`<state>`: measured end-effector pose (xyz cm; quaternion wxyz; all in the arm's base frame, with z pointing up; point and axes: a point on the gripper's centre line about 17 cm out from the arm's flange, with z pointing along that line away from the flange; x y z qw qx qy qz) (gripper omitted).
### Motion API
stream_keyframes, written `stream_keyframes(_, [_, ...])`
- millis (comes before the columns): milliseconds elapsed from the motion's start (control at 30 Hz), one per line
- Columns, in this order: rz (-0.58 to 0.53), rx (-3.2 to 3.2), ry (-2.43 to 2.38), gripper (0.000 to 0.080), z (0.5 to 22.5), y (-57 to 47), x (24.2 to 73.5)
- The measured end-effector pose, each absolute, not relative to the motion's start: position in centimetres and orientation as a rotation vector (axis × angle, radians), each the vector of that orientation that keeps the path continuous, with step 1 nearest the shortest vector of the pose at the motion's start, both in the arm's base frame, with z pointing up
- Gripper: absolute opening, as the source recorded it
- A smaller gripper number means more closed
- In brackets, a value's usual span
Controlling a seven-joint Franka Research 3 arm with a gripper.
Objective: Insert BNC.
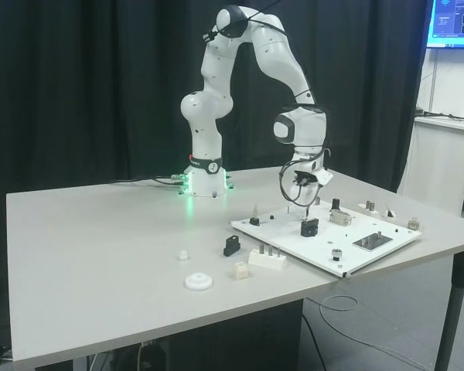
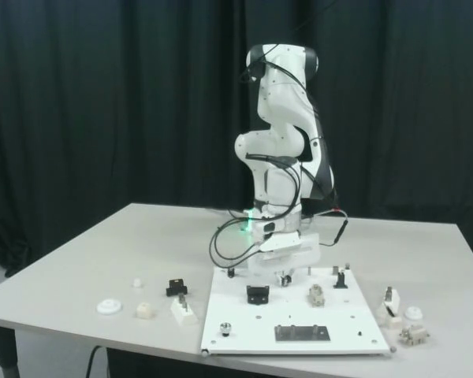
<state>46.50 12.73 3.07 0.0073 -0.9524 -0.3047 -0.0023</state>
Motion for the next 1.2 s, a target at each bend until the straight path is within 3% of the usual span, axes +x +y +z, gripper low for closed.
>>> stream_keyframes(1200, [-0.003, -3.105, -0.367, 0.0120, 3.08, 12.73, 46.50])
